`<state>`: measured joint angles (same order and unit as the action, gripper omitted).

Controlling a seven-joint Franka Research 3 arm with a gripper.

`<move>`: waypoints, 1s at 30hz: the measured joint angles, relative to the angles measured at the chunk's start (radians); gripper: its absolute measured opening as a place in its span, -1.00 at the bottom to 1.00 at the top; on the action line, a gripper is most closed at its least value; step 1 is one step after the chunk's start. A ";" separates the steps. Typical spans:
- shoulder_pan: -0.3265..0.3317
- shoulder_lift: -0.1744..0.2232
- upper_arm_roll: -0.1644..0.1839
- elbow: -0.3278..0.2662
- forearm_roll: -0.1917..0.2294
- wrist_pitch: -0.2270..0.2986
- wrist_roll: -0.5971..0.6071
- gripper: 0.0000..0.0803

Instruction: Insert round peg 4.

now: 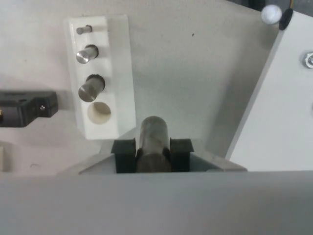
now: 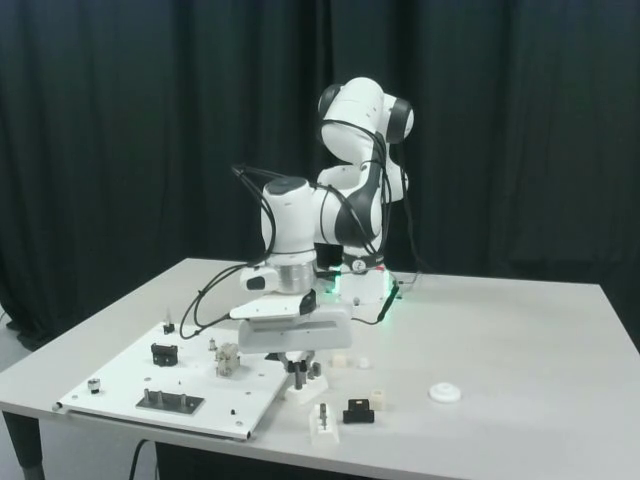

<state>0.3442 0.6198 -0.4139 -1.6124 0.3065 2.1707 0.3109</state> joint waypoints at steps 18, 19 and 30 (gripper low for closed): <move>0.002 0.000 0.001 0.011 0.003 0.002 0.035 -0.64; 0.002 0.000 0.001 0.012 0.003 0.002 0.039 -0.64; 0.004 0.001 0.001 0.012 0.002 0.014 0.043 -0.64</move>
